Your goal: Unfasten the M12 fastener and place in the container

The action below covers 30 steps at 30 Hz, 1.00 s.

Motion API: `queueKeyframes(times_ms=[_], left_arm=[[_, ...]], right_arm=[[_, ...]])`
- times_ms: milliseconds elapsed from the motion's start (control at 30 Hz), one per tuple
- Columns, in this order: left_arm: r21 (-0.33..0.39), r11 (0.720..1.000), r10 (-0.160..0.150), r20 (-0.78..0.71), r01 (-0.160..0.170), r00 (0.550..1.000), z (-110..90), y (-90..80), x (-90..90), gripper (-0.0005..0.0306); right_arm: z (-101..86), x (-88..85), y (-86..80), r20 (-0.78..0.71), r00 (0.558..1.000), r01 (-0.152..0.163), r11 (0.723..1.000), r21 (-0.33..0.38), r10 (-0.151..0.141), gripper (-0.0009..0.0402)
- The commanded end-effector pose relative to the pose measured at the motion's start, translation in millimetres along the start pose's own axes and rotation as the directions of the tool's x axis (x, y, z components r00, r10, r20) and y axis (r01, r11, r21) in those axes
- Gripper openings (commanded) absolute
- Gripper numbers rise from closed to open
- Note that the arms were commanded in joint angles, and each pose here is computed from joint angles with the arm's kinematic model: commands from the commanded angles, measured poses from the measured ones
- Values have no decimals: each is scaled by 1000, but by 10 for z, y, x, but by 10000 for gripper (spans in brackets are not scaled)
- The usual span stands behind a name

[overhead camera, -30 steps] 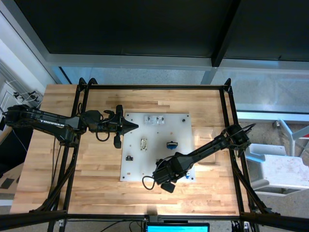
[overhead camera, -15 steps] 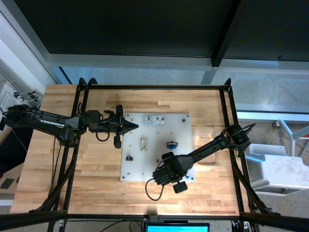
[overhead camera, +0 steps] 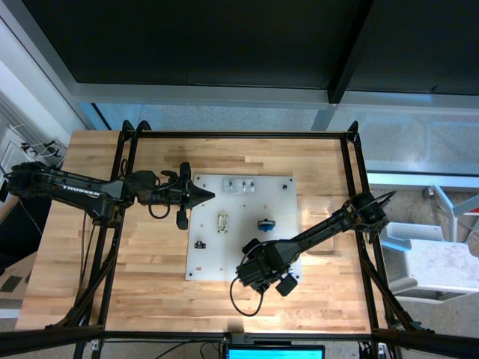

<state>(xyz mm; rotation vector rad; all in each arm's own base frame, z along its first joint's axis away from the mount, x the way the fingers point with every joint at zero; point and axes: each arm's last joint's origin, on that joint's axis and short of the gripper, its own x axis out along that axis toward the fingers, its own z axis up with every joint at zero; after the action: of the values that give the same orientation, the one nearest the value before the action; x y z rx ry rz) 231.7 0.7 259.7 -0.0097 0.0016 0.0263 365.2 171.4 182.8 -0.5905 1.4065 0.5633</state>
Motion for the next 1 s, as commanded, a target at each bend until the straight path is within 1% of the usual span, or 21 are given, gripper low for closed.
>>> queueKeyframes(times_ms=[33,167,300,433,533,567,667,733,767,833,967,1000], left_arm=[[0,1000,0,1,0,1000,2,0,0,0],[0,1000,0,1,0,1000,2,0,0,0],[0,1000,0,1,0,1000,2,1,0,0],[0,1000,0,1,0,1000,2,1,0,0],[0,1000,0,1,0,1000,2,1,0,0],[0,1000,0,1,0,1000,2,0,0,0],[0,1000,0,1,0,1000,2,1,0,0],[0,1000,0,1,0,1000,2,0,0,0],[0,1000,0,1,0,1000,2,0,0,0],[0,1000,0,1,0,1000,2,0,0,0],[0,1000,0,1,0,1000,2,0,0,0],[0,1000,0,1,0,1000,2,0,0,0]], right_arm=[[-1,-63,-1,17,1000,6,1000,-1,-6,7],[-10,-127,0,33,999,13,1000,-27,-12,6],[-24,-204,2,51,999,19,1000,-21,-18,2],[-61,-335,9,71,997,24,999,25,-25,0],[-103,-426,17,74,997,21,998,65,-26,0],[-124,-457,17,73,997,20,996,84,-26,0],[-213,-536,-20,68,997,13,980,198,-27,0],[-289,-571,-60,70,997,8,953,303,-31,0],[-329,-582,-81,69,997,6,940,341,-32,0],[-415,-613,-118,70,997,5,923,384,-35,0],[-628,-637,-148,59,998,9,905,424,-38,0],[-688,-636,-152,55,998,16,900,435,-44,0]])
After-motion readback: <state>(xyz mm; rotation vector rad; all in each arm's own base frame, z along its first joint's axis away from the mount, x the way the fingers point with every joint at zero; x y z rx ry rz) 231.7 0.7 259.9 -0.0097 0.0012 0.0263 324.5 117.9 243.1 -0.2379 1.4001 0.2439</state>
